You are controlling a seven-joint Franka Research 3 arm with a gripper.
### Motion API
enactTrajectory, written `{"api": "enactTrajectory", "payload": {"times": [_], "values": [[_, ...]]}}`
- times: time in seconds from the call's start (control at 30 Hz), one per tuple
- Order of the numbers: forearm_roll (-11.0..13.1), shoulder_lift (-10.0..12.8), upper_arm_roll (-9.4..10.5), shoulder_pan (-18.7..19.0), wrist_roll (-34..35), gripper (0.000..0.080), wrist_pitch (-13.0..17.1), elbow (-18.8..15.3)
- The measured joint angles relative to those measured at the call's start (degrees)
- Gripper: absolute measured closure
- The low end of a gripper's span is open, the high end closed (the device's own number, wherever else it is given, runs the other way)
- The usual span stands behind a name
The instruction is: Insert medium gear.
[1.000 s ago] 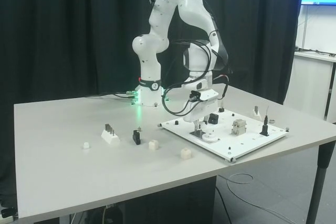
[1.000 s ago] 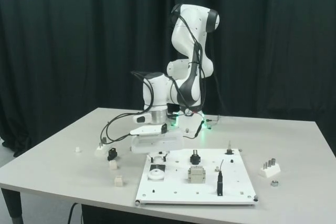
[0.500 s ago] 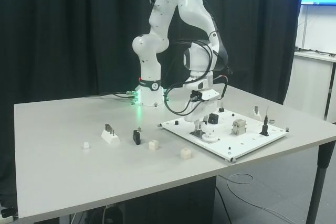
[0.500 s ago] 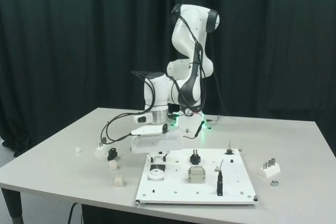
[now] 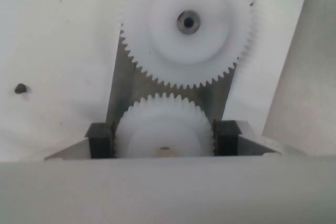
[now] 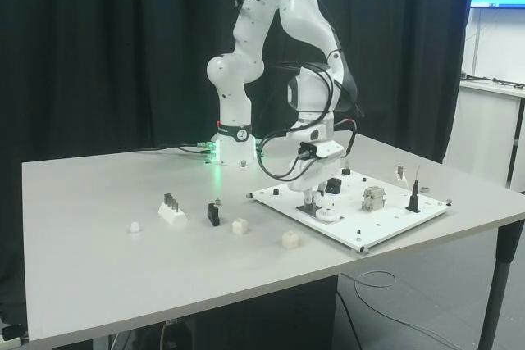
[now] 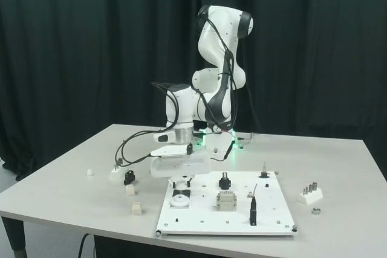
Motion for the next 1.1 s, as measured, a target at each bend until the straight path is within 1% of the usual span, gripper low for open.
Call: {"api": "enactTrajectory", "payload": {"times": [0.4, 0.87, 1.1], "values": [[0.1, 1.7, 0.53, -0.5, 0.2, 0.0406, -0.4, 1.2], [0.1, 2.0, 1.59, -1.8, 0.7, 0.0406, -2.2, 2.5], [0.1, 2.7, 1.63, -2.1, 0.7, 0.0406, -2.9, 3.6]]}}
